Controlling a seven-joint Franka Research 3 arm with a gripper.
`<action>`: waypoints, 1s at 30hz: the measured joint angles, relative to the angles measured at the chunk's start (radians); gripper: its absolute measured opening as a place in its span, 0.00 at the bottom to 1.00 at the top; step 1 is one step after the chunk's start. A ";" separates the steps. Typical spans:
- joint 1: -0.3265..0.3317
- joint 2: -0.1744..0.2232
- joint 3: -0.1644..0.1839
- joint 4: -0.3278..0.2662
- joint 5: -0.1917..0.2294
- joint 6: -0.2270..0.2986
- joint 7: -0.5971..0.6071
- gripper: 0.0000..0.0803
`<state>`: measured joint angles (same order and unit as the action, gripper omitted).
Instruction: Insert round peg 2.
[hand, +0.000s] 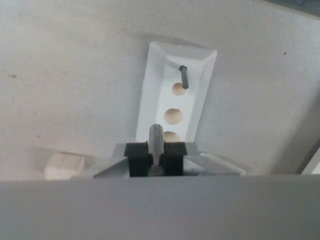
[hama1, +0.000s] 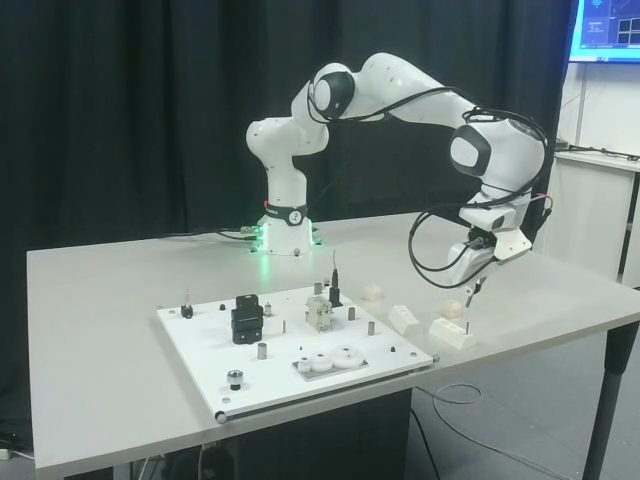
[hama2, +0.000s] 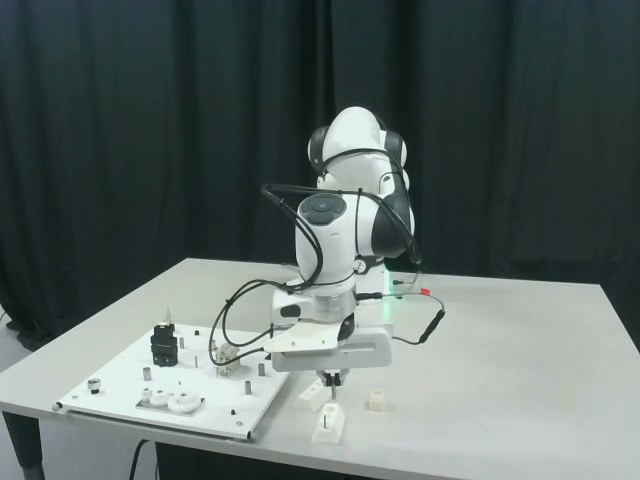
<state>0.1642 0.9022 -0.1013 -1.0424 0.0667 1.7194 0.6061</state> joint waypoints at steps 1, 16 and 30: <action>0.000 0.000 0.000 0.000 0.000 0.000 0.000 0.07; 0.000 -0.008 -0.011 0.000 -0.036 -0.055 -0.031 0.07; -0.029 -0.036 -0.028 -0.005 -0.095 -0.204 -0.099 0.07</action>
<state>0.1351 0.8658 -0.1290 -1.0478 -0.0282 1.5156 0.5070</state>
